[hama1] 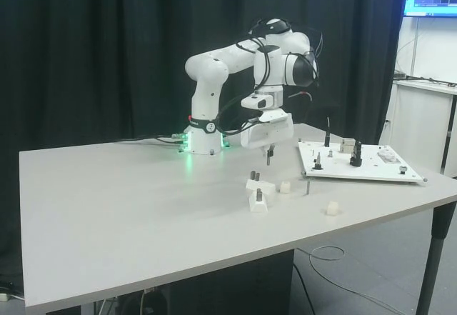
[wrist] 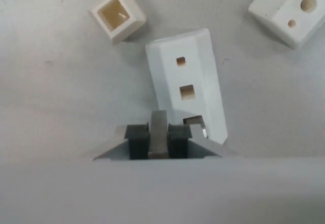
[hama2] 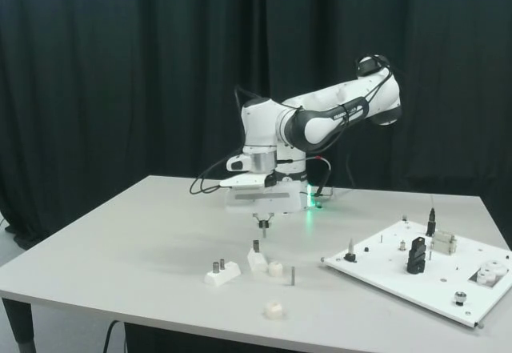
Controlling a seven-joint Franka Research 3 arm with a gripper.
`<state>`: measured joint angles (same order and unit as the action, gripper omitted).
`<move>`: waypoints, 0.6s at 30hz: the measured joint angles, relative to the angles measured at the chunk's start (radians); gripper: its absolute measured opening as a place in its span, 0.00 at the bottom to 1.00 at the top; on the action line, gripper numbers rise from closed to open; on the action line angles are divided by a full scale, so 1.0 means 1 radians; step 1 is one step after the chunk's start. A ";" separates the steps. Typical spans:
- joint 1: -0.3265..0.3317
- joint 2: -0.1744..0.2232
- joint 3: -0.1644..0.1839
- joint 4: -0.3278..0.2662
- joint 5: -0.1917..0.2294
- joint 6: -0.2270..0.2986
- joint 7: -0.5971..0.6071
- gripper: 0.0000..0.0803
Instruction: Insert square peg 2.
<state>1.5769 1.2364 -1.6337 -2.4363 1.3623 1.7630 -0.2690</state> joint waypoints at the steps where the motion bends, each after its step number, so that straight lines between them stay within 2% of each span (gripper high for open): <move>1: 0.000 0.000 0.000 0.000 0.000 0.000 0.000 0.09; 11: 0.015 -0.001 -0.002 0.000 -0.001 -0.002 -0.001 0.09; 18: 0.055 -0.003 -0.010 0.000 -0.001 -0.016 -0.002 0.09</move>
<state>1.6318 1.2337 -1.6441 -2.4363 1.3612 1.7468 -0.2712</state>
